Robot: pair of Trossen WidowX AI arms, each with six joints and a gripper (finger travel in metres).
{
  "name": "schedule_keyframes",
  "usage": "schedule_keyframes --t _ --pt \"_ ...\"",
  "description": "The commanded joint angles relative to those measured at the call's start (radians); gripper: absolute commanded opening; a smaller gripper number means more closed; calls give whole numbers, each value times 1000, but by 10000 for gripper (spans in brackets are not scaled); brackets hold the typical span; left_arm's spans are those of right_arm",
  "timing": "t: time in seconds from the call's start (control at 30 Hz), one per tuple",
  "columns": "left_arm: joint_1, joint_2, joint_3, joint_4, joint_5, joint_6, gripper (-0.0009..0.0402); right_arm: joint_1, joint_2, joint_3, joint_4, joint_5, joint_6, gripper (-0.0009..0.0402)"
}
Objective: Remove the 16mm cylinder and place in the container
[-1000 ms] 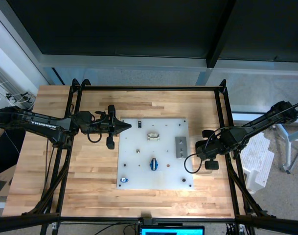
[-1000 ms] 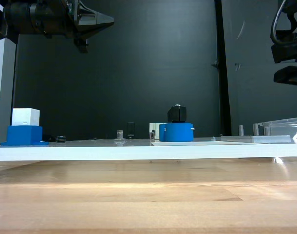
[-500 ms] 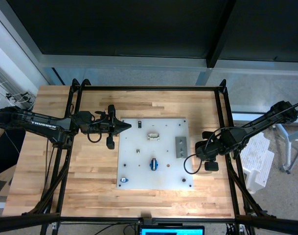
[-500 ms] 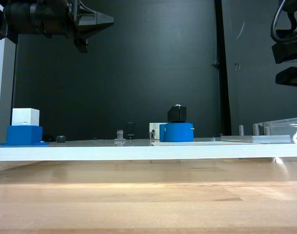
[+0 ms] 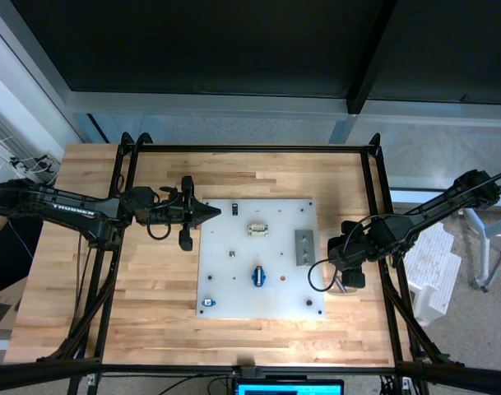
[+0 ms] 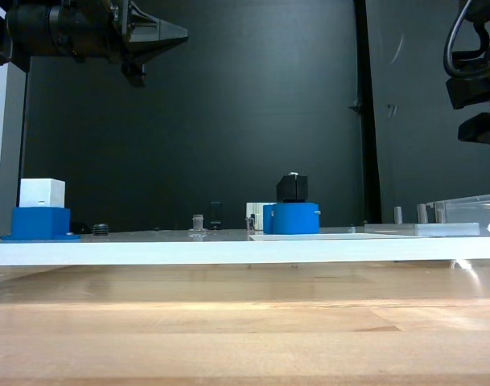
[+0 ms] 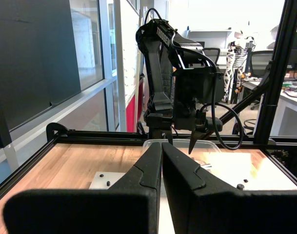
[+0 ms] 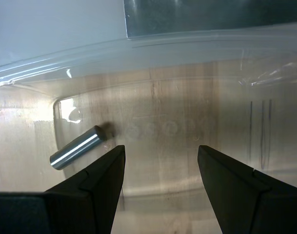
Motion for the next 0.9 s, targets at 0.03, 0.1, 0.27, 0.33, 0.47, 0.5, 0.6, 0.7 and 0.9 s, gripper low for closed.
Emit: schedule_keyframes --t 0.03,0.1,0.27,0.33,0.47,0.5,0.6,0.7,0.9 --pt "0 0 0 0 0 0 0 0 0 5 -7 1 6 209" --pt "0 0 0 0 0 0 0 -4 0 21 -20 1 6 208" --pt "0 0 0 0 0 0 0 -58 0 90 -71 10 -27 208" --pt "0 0 0 0 0 0 0 -82 -3 111 -69 28 -67 208" --pt "0 0 0 0 0 0 0 -144 -4 165 -49 74 -148 208" --pt "0 0 0 0 0 0 0 -164 -4 179 -34 86 -172 208" --pt "0 0 0 0 0 0 0 -223 -4 215 41 90 -251 208" --pt "0 0 0 0 0 0 0 -273 -3 247 108 92 -325 196" --pt "0 0 0 0 0 0 0 -343 -6 275 282 71 -453 142"
